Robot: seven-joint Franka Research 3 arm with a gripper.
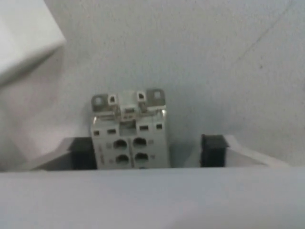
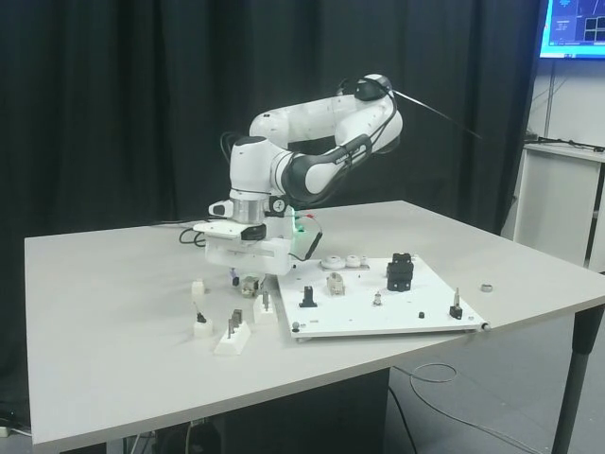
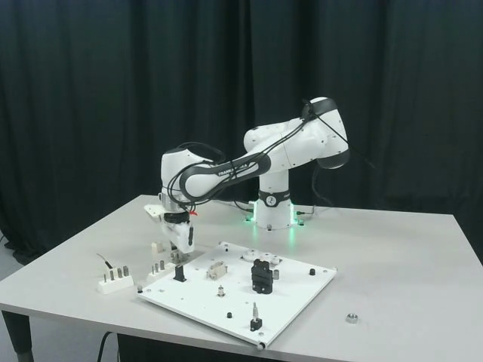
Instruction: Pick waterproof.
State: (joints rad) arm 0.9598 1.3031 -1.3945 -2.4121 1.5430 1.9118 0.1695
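Note:
In the wrist view, a small white and grey connector block [image 1: 129, 132] with two metal tabs and several round sockets sits on the grey table, between my fingertips. My gripper [image 1: 147, 152] is open around it. One black pad [image 1: 82, 152] is close against the block's side, and the other pad [image 1: 212, 150] stands apart from it with a gap. In the first room view the gripper [image 2: 248, 277] is low over the table, just off the white board's corner. In the second room view the gripper [image 3: 181, 250] hangs beside the small holders.
A white board [image 2: 416, 317] holds a black part [image 2: 398, 272], round white pieces and small pins. Small white holders [image 2: 232, 339] with pins stand near the gripper. A nut [image 2: 488, 287] lies beside the board. A white block edge [image 1: 24, 38] is close by.

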